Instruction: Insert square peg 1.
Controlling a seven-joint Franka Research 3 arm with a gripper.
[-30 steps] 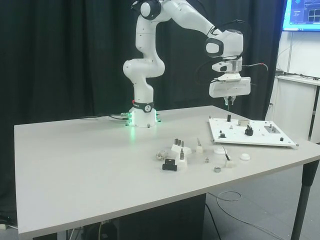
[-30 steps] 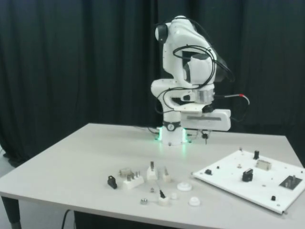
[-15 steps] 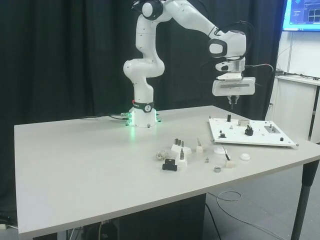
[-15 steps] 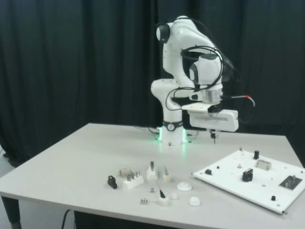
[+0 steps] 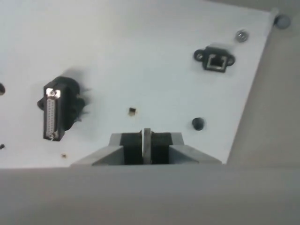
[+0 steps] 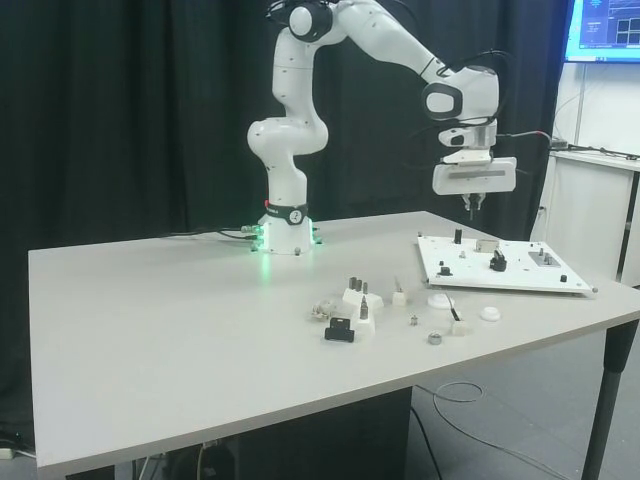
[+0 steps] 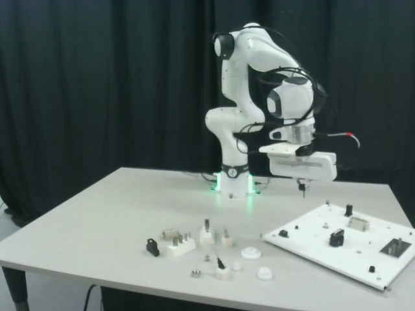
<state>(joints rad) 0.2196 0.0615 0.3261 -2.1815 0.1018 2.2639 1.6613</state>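
Wrist view — peg [image 5: 146, 144] above board [image 5: 154, 56]

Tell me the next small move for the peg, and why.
Probably lower it toward the small square hole. The gripper holds the square peg above the white board, and both room views show it well clear of the surface.

Glossy white plastic arm [image 6: 380, 40], smooth matt white board [image 7: 337, 249], matt grey table [image 6: 180, 310], black cloth curtain [image 7: 97, 84]
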